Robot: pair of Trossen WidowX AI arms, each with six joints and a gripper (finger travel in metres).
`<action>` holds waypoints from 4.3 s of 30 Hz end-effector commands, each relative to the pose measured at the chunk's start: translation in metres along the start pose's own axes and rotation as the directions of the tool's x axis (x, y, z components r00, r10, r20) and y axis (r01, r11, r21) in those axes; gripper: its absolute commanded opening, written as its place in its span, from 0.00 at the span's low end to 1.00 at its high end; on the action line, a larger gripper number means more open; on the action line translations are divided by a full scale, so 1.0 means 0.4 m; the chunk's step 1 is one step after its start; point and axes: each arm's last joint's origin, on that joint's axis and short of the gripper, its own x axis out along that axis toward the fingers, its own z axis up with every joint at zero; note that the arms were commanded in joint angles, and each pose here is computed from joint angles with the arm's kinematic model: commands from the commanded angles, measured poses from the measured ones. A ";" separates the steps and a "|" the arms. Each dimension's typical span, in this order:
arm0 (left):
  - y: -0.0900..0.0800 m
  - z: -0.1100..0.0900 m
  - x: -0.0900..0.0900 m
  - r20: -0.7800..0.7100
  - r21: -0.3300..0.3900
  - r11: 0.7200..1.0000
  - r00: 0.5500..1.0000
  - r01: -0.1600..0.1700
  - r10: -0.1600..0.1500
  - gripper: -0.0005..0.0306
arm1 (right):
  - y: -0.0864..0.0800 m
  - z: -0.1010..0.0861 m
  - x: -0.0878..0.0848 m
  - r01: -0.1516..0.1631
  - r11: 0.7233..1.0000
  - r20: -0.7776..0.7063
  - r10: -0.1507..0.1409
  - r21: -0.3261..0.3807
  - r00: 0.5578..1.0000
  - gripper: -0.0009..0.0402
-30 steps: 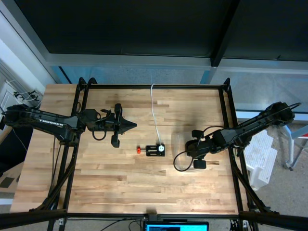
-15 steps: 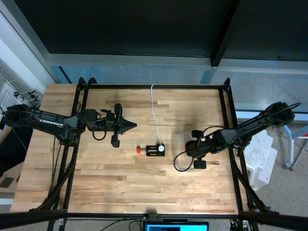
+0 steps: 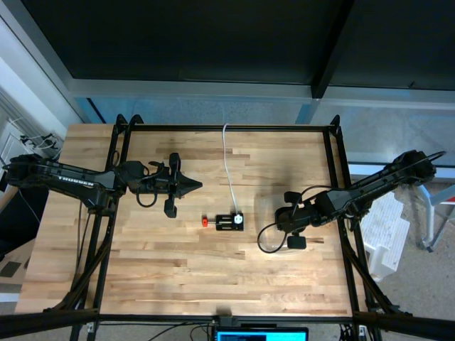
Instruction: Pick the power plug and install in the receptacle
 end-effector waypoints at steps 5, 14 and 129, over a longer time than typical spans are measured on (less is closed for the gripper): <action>0.000 0.000 0.000 0.000 0.000 1.000 1.000 0.000 0.000 0.02 | -0.003 0.001 -0.016 -0.007 1.000 0.026 0.007 0.005 1.000 0.02; 0.000 0.000 0.000 0.000 0.000 1.000 1.000 0.000 0.000 0.02 | -0.006 0.005 -0.039 -0.011 1.000 0.036 0.011 0.006 0.999 0.02; 0.000 0.000 0.000 0.000 0.000 1.000 1.000 0.000 0.000 0.02 | -0.005 0.358 0.042 0.067 0.996 0.087 -0.062 -0.055 0.994 0.02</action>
